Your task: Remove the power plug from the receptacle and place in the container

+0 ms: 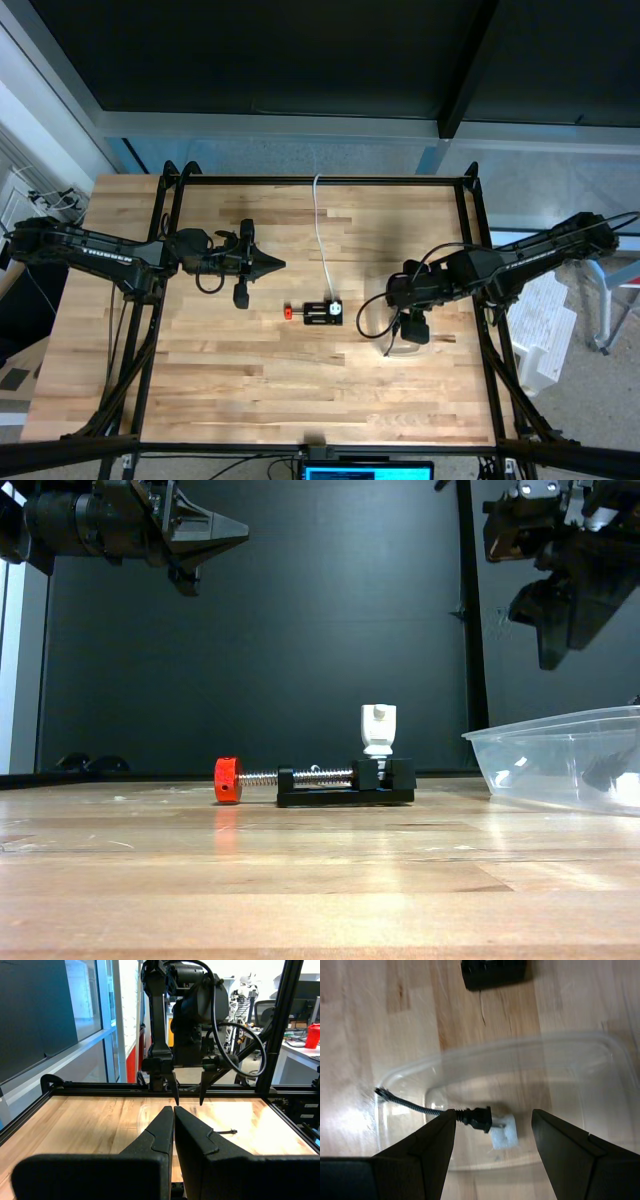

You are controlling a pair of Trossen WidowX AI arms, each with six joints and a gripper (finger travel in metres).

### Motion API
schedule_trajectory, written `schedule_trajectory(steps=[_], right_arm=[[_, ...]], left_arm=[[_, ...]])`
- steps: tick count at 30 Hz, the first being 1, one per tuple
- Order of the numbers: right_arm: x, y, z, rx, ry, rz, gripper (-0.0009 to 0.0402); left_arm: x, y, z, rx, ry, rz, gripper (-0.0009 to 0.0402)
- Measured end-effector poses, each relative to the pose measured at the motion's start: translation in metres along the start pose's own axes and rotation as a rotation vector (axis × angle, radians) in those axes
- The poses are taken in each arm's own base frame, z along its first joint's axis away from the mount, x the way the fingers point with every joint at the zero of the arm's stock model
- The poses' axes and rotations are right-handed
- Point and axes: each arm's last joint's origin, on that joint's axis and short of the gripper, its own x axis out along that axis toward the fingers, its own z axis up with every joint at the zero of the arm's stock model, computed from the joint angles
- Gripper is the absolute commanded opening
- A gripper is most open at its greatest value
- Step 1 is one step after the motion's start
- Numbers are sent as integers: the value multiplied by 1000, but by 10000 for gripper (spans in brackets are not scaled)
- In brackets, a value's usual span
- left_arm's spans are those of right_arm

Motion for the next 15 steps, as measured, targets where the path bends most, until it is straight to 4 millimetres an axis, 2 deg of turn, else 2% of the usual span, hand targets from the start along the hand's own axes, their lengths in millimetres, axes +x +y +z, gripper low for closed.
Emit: schedule_trajectory(steps=[3, 6, 15], right_arm=[[-4, -2, 3, -24, -25, -5, 189], [-7, -3, 5, -47, -62, -57, 154], [-25, -11, 11, -139, -199, -45, -6]], left_arm=[[0, 0, 0, 0, 1, 0, 0], [0, 0, 0, 0, 0, 0, 0], [0, 0, 0, 0, 0, 0, 0]])
